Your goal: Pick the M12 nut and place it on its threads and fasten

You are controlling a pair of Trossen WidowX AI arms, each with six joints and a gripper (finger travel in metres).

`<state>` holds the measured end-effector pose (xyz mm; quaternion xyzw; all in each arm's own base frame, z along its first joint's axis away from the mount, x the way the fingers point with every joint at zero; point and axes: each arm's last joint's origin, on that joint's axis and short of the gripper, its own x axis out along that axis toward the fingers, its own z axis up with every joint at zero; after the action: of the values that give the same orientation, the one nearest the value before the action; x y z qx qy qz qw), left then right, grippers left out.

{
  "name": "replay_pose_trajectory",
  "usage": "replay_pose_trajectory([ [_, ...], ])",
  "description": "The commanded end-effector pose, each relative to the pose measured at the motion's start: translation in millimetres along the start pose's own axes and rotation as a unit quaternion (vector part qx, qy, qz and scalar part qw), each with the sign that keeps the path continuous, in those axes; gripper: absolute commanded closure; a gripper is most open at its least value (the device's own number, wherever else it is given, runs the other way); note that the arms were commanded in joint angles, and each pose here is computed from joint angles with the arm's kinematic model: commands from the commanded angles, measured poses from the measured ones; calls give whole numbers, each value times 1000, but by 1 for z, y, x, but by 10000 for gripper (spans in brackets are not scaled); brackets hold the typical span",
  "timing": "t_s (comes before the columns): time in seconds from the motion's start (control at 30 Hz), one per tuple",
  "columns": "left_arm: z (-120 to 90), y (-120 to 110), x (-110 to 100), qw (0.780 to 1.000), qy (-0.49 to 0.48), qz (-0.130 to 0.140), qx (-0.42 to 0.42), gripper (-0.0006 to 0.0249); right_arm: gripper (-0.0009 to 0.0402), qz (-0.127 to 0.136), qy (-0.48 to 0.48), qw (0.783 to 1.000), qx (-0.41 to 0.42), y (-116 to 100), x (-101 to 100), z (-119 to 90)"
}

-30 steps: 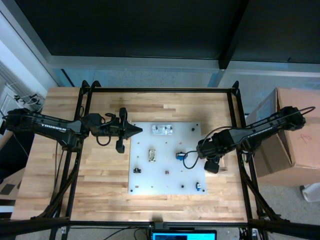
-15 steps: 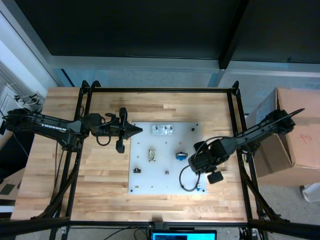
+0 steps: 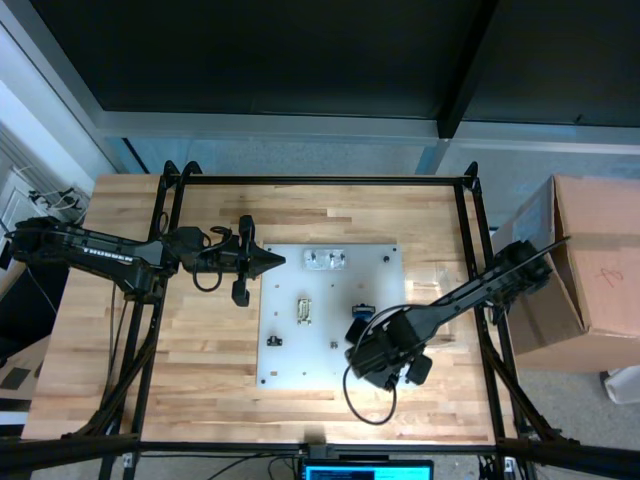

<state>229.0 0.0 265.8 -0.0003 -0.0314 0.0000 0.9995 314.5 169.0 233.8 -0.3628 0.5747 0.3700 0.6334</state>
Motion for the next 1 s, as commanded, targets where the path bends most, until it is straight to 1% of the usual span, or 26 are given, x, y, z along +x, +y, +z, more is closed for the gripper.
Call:
replay_pose_trajectory([
  [0.03, 0, 0, 0, 1000, 0, 0, 0, 243, 361, 3, 7, 998, -59, -6, 2, 14],
  [0.2, 0, 0, 0, 1000, 0, 0, 0, 243, 362, -12, 23, 992, -127, -14, 8, 32],
  [0.33, 0, 0, 0, 1000, 0, 0, 0, 243, 362, -6, 28, 980, -197, -17, 14, 43],
  [0.43, 0, 0, 0, 1000, 0, 0, 0, 243, 362, -2, 31, 978, -208, -18, 22, 49],
  [0.6, 0, 0, 0, 1000, 0, 0, 0, 243, 361, 9, 41, 971, -237, -18, 34, 53],
  [0.67, 0, 0, 0, 1000, 0, 0, 0, 243, 362, 10, 43, 967, -250, -17, 34, 53],
  [0.73, 0, 0, 0, 1000, 0, 0, 0, 243, 362, 2, 52, 962, -267, -16, 34, 53],
  [0.87, 0, 0, 0, 1000, 0, 0, 0, 243, 362, 5, 54, 955, -291, -14, 35, 54],
  [1.0, 0, 0, 0, 1000, 0, 0, 0, 243, 362, 7, 55, 954, -295, -11, 36, 55],
])
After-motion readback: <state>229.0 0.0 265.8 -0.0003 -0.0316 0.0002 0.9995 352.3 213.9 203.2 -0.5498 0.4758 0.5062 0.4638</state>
